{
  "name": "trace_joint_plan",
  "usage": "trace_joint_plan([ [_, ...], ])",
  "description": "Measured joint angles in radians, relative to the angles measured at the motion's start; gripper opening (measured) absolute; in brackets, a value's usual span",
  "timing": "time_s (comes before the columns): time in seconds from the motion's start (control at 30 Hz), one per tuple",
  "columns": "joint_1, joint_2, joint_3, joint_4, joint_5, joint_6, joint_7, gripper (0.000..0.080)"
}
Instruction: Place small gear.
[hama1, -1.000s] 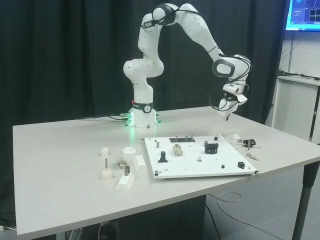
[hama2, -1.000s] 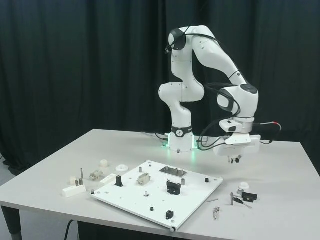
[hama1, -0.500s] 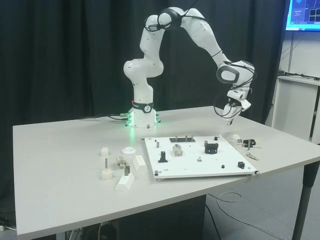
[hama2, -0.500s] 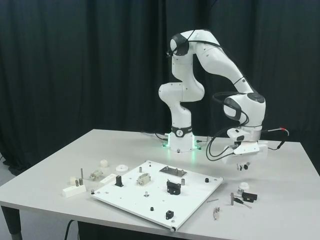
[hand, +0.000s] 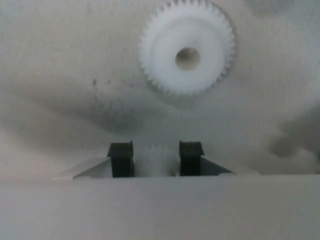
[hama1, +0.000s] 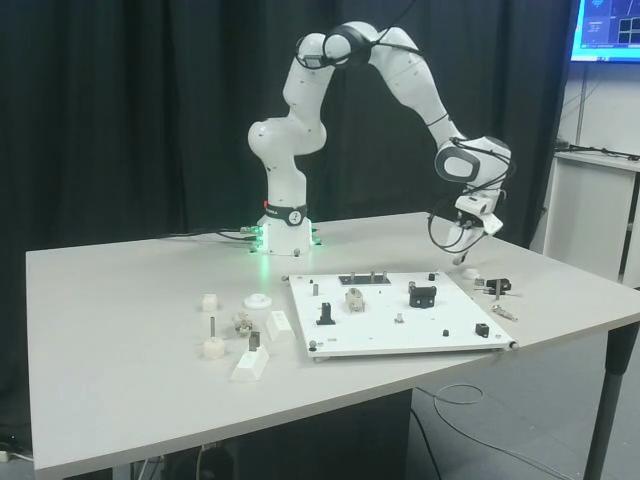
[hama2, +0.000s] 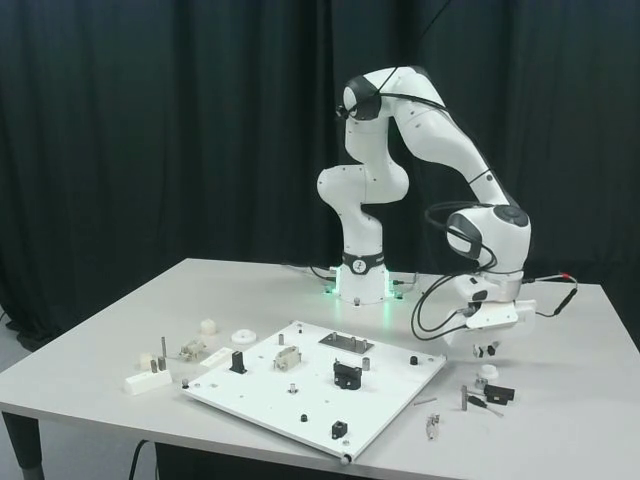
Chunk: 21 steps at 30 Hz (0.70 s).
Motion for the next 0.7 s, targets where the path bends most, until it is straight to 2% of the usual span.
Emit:
trace_joint_plan([
  [0.43,0.093,0.024,-0.086,0.034,0.0,-0.002,0.027,0.0194],
  [0.47,0.099,0.025,-0.092,0.035,0.0,-0.003,0.027,0.0444],
  [0.7,0.126,0.025,-0.119,0.045,0.0,-0.014,0.028,0.0444],
])
